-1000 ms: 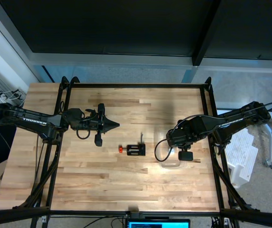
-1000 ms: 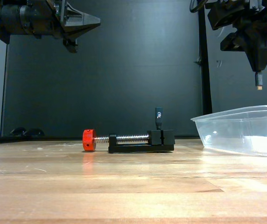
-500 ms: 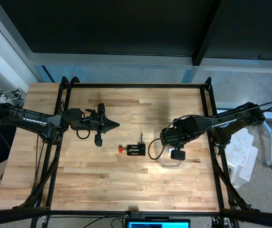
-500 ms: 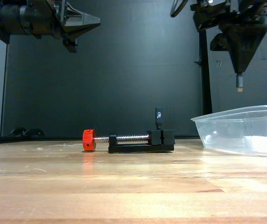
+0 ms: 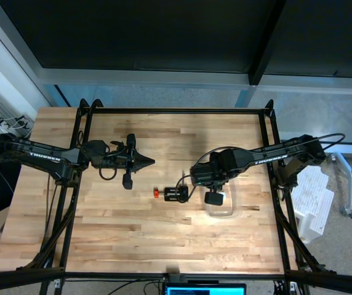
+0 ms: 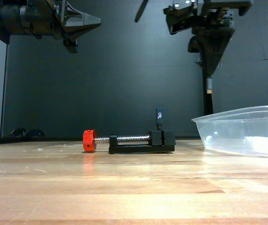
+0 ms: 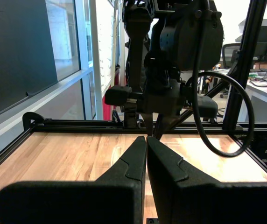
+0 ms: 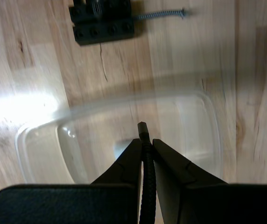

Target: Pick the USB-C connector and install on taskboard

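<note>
The right gripper (image 6: 209,77) is hanging high over the desk (image 6: 124,187), a little to the tray side of the taskboard (image 6: 141,143). Its jaws are clamping the USB-C connector (image 6: 209,87), which is poking straight down out of their tips. The connector is sitting well above the taskboard, over the rim of the clear tray (image 6: 246,129) that lies nearest it. The left gripper (image 6: 95,20) is hovering high up on the taskboard's red knob (image 6: 89,140) side, well apart from it, jaws pressed together.
</note>
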